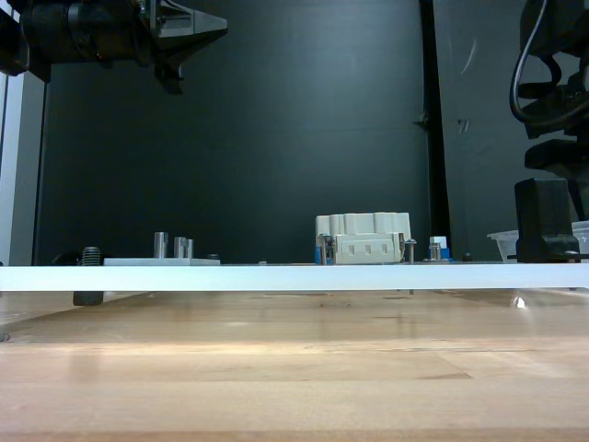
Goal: Pick the 16mm bar and install on taskboard
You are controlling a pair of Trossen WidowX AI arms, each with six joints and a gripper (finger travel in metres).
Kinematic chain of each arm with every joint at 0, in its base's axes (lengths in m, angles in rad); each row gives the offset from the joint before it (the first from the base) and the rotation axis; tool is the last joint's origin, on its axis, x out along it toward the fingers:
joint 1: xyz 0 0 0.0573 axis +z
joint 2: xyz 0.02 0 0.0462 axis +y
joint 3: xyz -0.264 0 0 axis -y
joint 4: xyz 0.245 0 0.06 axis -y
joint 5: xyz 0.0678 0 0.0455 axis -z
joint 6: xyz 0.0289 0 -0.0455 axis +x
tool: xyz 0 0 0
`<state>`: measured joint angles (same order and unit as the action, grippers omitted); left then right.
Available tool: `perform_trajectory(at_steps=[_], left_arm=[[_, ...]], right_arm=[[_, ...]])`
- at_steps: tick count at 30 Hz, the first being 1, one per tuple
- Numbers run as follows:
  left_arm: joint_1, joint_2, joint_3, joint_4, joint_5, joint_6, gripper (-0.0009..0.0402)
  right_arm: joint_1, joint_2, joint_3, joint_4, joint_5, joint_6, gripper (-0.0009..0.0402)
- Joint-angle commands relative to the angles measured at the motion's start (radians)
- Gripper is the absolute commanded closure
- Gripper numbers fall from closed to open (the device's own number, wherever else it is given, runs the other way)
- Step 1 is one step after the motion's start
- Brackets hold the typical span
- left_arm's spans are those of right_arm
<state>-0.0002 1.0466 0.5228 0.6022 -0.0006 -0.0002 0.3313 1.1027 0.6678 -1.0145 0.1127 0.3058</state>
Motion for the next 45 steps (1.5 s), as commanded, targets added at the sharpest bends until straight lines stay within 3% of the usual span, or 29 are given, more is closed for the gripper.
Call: perform_trajectory(at_steps=[1, 24, 45], left_arm=[[0.0, 0.0, 0.0, 0.0, 0.0, 0.0, 0.0393], [0.0, 0.0, 0.0, 0.0, 0.0, 0.0, 0.0393], [0.0, 0.0, 0.0, 0.0, 0.0, 0.0, 0.0393]], right_arm=[[0.002, 0.001, -0.019, 0.017, 0.0, 0.006, 0.0142], [0.014, 0.006, -0.071, 0.088, 0.0, 0.032, 0.0147], [0.016, 0.006, -0.071, 0.093, 0.0, 0.038, 0.0341]])
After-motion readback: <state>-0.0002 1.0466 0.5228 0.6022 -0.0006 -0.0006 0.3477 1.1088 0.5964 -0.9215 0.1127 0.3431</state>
